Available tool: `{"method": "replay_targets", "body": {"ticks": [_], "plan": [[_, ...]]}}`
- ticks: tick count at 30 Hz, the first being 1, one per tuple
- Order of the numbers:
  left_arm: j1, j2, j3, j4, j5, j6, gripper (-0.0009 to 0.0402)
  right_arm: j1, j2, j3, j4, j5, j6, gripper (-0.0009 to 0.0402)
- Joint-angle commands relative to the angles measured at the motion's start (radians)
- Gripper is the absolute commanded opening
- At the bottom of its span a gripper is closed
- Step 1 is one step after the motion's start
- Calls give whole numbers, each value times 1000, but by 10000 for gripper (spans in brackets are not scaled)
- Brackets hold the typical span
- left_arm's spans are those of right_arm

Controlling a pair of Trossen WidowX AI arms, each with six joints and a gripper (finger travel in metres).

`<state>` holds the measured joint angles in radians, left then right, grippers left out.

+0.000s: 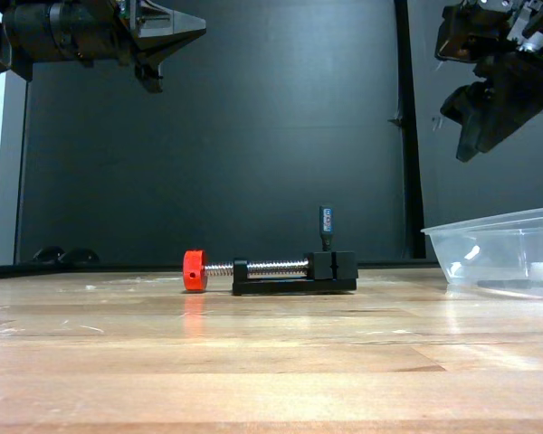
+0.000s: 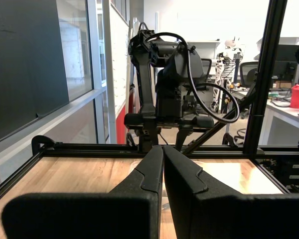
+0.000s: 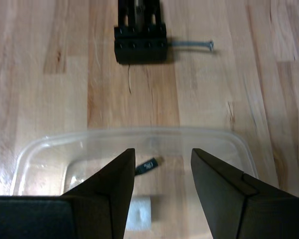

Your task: Remove the USB-C connector from taskboard and place in the container

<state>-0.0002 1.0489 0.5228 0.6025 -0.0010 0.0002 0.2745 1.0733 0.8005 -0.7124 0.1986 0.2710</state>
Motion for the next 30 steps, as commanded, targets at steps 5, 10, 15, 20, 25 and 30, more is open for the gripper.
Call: {"method": "replay_targets", "body": {"ticks": [5,10,15,20,25,30], "plan": [[0,0,0,0,0,0,0,-8,-45,0,56,4,-31,104],[0,0,0,0,0,0,0,-52,-87,0,124,0,-80,23],[0,0,0,0,0,0,0,-106,-123,0,211,-18,-146,9],[0,0,0,0,0,0,0,-140,-148,0,294,-19,-187,0],[0,0,0,0,0,0,0,-180,-167,-32,436,-105,-205,0],[0,0,0,0,0,0,0,-219,-195,-89,592,-126,-218,0]]}}
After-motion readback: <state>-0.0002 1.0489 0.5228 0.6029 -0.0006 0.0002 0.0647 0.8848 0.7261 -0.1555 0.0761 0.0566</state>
